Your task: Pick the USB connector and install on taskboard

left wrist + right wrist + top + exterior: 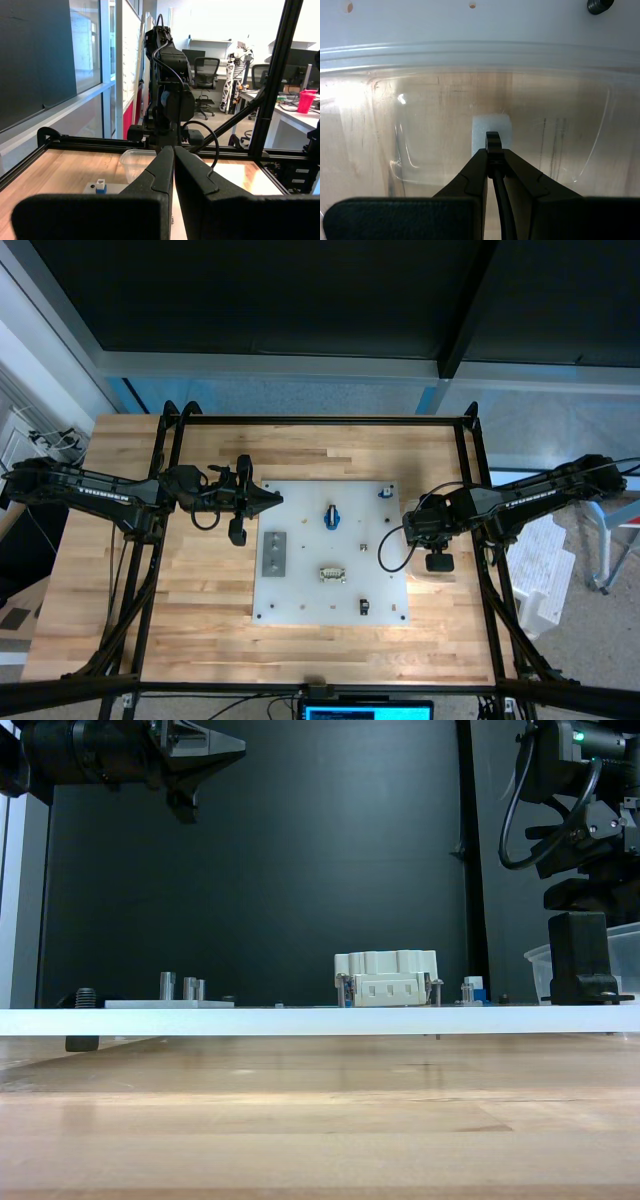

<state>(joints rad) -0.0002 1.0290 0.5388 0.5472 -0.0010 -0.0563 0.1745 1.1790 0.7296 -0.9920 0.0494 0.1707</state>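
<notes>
As I looked across the table from left to right, the left gripper (272, 499) was first. It hung high in the air over the left edge of the taskboard (300, 595), pointing toward the right. Its two fingers were pressed together with nothing between them.

The taskboard, a flat white square plate, lay in the middle of the wooden table (180, 640). On it, from left to right, sat a grey block (274, 554), a blue clip (332, 517) farther back, a silver socket (333, 574) near the centre, and a small black fitting (365, 607) toward the near right corner. A small blue and white piece (384, 493) sat at the far right corner.

Just beyond the taskboard's right edge stood a clear plastic tub (385, 130). The right gripper (493, 156) pointed down into it. Its fingers were closed almost fully on the USB connector (493, 141), a small black piece pinched at the fingertips. A black cable (501, 200) ran back between the fingers. The USB connector was therefore in the right gripper, inside the tub, and not on the taskboard. Beneath it a white block (487, 125) lay on the tub's floor. I could not tell whether the USB connector touched that block.
</notes>
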